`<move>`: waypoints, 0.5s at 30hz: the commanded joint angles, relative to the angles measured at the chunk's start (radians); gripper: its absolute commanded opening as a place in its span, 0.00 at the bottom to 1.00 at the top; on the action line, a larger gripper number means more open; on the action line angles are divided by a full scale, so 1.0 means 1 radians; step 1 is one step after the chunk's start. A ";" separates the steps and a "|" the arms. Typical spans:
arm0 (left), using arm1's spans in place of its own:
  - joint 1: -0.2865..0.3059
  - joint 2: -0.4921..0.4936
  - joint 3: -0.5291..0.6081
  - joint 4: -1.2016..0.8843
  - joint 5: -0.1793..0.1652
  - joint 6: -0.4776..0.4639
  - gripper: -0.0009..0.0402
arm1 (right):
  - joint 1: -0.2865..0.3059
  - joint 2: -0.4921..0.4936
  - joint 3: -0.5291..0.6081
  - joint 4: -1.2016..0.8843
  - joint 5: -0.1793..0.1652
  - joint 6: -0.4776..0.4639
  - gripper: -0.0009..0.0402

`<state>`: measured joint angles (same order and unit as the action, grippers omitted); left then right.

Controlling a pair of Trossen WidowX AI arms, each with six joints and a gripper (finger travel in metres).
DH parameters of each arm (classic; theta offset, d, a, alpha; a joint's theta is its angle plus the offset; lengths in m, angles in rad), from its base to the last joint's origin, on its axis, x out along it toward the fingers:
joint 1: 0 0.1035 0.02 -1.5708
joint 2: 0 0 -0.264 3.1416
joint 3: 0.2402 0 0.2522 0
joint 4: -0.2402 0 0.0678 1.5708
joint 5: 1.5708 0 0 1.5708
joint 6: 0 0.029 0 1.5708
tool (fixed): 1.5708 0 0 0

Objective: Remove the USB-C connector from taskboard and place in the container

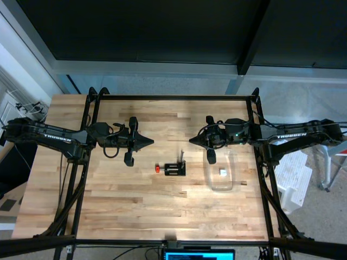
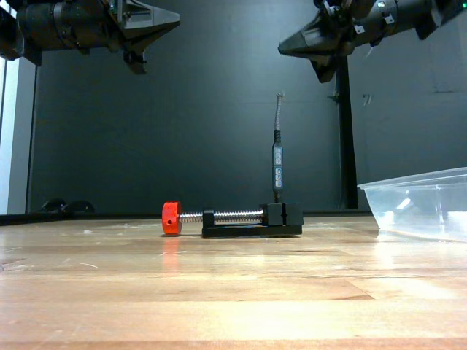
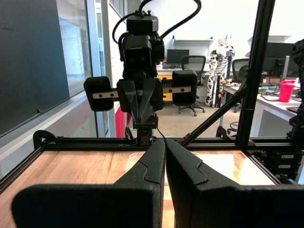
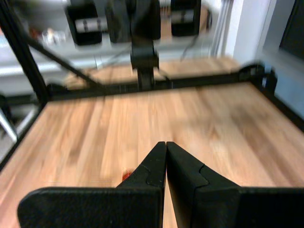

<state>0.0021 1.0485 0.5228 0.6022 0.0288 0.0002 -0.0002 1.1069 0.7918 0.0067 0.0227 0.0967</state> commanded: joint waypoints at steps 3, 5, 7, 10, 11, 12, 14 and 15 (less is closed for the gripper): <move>0.000 0.000 0.000 0.000 0.000 0.000 0.02 | 0.027 0.028 0.107 -0.254 0.004 -0.001 0.02; 0.000 0.000 0.000 0.000 0.000 0.000 0.02 | 0.037 0.053 0.148 -0.339 0.004 -0.001 0.02; 0.000 0.000 0.000 0.000 0.000 0.000 0.02 | 0.050 0.088 0.191 -0.419 0.004 -0.003 0.02; 0.000 0.000 0.000 0.000 0.000 0.000 0.02 | 0.068 0.140 0.250 -0.529 0.010 -0.012 0.02; 0.000 0.000 0.000 0.000 0.000 0.000 0.02 | 0.074 0.156 0.267 -0.560 0.012 -0.014 0.02; 0.000 0.000 0.000 0.000 0.000 0.000 0.02 | 0.080 0.172 0.282 -0.585 0.012 -0.017 0.02; 0.000 0.000 0.000 0.000 0.000 0.000 0.02 | 0.090 0.203 0.313 -0.632 0.012 -0.016 0.02; 0.000 0.000 0.000 0.000 0.000 0.000 0.02 | 0.096 0.217 0.328 -0.657 0.012 -0.016 0.02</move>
<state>0.0021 1.0485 0.5228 0.6018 0.0292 0.0002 0.0883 1.3060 1.1015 -0.6201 0.0338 0.0803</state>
